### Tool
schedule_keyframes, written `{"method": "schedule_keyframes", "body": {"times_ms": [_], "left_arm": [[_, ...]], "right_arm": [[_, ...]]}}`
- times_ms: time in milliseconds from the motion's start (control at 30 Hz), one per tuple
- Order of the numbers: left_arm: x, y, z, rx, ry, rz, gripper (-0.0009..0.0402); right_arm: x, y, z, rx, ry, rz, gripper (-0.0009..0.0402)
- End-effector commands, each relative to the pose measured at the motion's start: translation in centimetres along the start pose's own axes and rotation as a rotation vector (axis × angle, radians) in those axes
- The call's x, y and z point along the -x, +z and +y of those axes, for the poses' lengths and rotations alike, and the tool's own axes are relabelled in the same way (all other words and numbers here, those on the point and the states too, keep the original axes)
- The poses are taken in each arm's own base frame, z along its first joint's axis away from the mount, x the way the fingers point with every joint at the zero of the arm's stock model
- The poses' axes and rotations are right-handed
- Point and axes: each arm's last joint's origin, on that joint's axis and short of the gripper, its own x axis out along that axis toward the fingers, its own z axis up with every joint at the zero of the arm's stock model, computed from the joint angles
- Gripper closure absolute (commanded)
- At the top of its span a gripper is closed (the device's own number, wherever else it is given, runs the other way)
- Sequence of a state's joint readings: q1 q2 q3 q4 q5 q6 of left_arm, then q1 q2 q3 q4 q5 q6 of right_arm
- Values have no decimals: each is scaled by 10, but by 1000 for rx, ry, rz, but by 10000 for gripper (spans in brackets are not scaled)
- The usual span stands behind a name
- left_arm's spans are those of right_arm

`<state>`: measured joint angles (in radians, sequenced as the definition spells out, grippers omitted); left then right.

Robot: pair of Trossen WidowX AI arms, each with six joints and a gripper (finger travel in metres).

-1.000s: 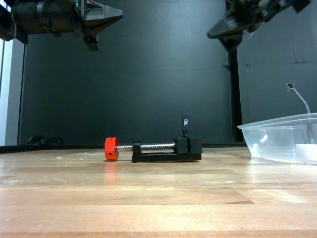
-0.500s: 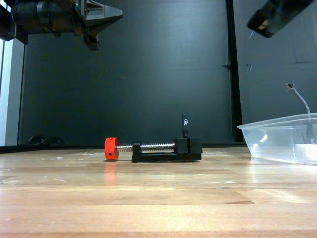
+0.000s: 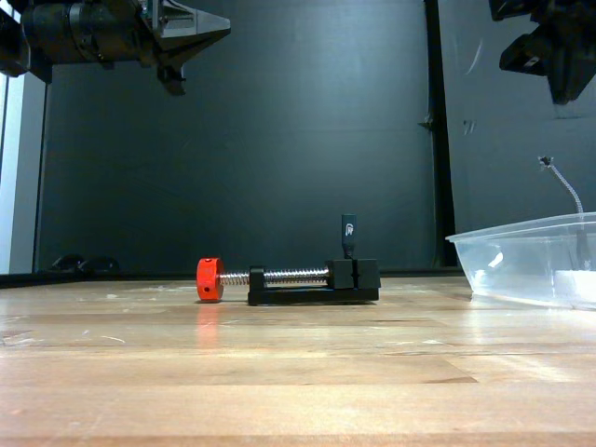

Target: Pick the USB-C connector and install on taskboard

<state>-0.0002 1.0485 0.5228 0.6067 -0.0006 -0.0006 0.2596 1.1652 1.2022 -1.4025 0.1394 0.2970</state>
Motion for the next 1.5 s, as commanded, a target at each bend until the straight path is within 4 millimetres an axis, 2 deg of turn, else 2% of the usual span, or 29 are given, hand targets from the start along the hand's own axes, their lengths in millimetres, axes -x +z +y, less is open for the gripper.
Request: {"method": "schedule_keyframes", "body": {"times_ms": [33, 333, 467, 900, 1167, 1500], "left_arm": [[0, 0, 0, 0, 0, 0, 393], [0, 0, 0, 0, 0, 0, 393], [0, 0, 0, 0, 0, 0, 393], [0, 0, 0, 0, 0, 0, 393], [0, 0, 0, 0, 0, 0, 393], [0, 0, 0, 0, 0, 0, 393]], "right_arm": [[-8, 6, 7, -10, -10, 38, 310], [-34, 4, 18, -14, -29, 48, 219], [-48, 5, 21, -17, -11, 22, 196], [-95, -2, 31, -5, 40, 13, 193], [-112, -7, 32, -1, 44, 6, 201], [-129, -5, 36, 27, 44, 29, 201]]}}
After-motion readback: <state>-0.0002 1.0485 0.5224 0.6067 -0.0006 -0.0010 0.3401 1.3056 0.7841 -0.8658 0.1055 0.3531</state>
